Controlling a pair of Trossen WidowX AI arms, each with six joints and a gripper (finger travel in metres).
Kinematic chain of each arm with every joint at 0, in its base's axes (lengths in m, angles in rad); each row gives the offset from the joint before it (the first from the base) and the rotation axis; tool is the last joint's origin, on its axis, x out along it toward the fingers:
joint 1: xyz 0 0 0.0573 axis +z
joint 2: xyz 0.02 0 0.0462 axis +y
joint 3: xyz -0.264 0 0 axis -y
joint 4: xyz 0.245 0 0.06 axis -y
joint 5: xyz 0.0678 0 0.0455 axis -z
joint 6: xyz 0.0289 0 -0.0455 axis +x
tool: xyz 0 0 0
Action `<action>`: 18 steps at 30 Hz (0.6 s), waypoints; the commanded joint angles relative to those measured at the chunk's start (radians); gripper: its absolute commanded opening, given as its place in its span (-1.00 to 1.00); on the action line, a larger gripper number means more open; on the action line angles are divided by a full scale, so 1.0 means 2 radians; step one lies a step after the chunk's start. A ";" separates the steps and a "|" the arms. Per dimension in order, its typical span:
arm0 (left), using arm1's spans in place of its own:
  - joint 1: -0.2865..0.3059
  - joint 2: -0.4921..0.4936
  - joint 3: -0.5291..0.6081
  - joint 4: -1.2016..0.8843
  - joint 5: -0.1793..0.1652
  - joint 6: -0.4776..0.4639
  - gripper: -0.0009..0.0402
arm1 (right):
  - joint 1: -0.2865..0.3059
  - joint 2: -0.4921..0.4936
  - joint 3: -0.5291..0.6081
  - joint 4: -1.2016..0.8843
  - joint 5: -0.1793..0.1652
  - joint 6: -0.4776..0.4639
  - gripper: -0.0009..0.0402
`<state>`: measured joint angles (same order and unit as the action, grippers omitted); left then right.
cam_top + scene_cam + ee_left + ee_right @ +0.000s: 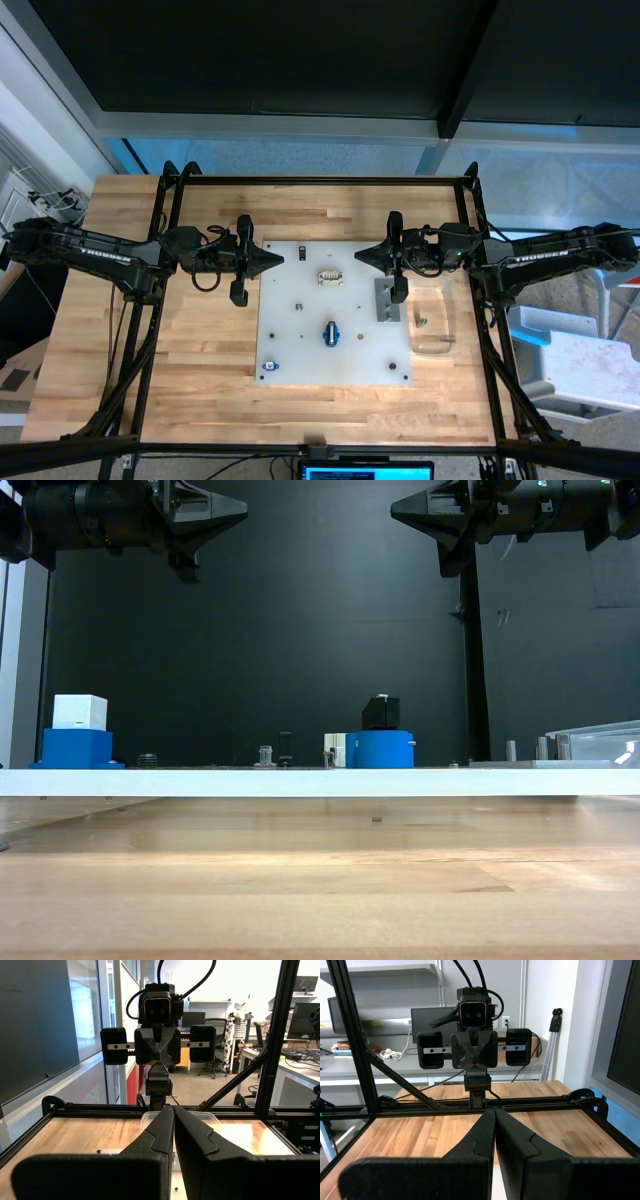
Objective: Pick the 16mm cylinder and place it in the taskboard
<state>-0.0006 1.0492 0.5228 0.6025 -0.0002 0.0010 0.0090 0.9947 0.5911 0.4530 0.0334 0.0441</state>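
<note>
1. Between the two arms, found the taskboard (300, 340) lying flat on the wooden table (200, 380), with dark screws at its corners.
2. Noted on that board a blue fitting (330, 333) near the middle, a beige connector (329, 276) farther back, a grey block (386, 298) by the right edge, and a white-capped blue block (268, 367) at the near left corner.
3. Spotted the clear plastic tray (440, 345) on the table, just beside the board's right edge.
4. Made out the 16mm cylinder (422, 322) only as a tiny grey speck inside that tray, off the taskboard and well apart from both grippers. Could not tell whether it stood upright or lay on its side.
5. Saw the left gripper (280, 260) hanging high over the board's far left edge, pointing inward and carrying nothing. Found its fingers (160, 1130) pressed together along their length in the left wrist view.
6. Saw the right gripper (360, 253) equally high over the far right part of the board, just behind the grey block, pointing back at its partner. Found its fingers (482, 1135) likewise closed flat on each other, with nothing pinched between.
7. From table height, saw both grippers well above the board, apart from each other and touching nothing.
</note>
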 commanded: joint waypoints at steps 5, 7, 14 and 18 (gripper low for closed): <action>0.000 0.000 0.000 0.000 0.000 0.000 -0.96 | 0.000 0.000 0.000 0.000 -0.001 0.002 -0.96; 0.000 0.000 0.000 0.000 0.000 0.000 -0.96 | 0.000 0.000 0.000 0.000 -0.001 0.002 -0.96; 0.000 0.000 0.000 0.000 0.000 0.000 -0.96 | 0.000 0.000 0.001 -0.013 0.000 0.016 -0.96; 0.000 0.000 0.000 0.000 0.000 0.000 -0.96 | 0.000 0.000 0.012 -0.054 0.000 0.026 -0.96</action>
<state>-0.0002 1.0489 0.5224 0.6022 -0.0006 0.0006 0.0090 0.9947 0.6044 0.3748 0.0326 0.0952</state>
